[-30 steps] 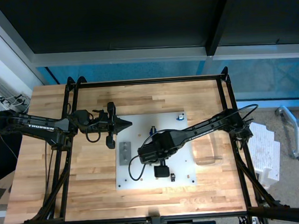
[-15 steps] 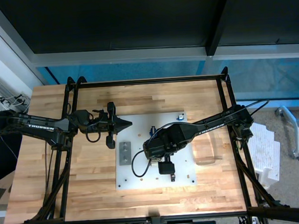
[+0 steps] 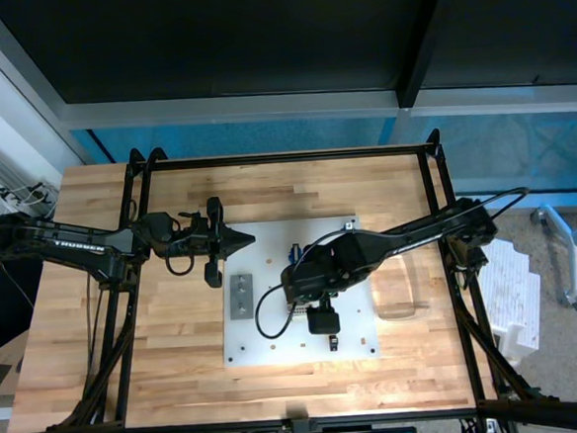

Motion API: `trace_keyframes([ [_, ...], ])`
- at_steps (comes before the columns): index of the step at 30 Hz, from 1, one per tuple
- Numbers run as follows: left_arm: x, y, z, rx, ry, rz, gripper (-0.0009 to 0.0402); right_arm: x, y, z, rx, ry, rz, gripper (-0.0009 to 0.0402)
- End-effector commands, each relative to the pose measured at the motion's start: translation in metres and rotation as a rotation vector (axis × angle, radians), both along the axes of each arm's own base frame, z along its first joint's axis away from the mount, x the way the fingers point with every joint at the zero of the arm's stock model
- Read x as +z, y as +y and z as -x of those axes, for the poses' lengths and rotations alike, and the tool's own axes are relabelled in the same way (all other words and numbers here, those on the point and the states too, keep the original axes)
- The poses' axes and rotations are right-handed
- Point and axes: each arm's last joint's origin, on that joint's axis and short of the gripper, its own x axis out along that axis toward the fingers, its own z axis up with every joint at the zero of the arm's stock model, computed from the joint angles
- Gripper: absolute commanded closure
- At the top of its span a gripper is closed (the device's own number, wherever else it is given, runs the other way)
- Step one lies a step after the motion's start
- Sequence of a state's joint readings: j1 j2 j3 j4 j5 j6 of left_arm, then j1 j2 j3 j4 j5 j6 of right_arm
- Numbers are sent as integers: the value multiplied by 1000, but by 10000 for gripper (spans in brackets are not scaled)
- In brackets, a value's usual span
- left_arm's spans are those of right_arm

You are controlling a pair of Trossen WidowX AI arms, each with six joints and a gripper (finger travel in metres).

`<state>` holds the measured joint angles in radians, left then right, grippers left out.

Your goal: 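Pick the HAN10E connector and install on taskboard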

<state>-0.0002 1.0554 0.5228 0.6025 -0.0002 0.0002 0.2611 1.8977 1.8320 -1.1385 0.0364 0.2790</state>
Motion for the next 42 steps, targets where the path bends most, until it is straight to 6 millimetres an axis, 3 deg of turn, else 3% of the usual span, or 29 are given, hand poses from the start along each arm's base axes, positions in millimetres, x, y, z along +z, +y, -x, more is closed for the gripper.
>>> trace_keyframes([
  [1,0,0,0,0,0,0,392,2,-10,10,-19,-77,-17,140],
  [18,0,0,0,0,0,0,392,17,-72,73,-50,-459,26,398],
  [31,0,0,0,0,0,0,392,16,-101,108,-74,-689,89,393],
  [42,0,0,0,0,0,0,392,11,-104,118,-42,-901,63,393],
])
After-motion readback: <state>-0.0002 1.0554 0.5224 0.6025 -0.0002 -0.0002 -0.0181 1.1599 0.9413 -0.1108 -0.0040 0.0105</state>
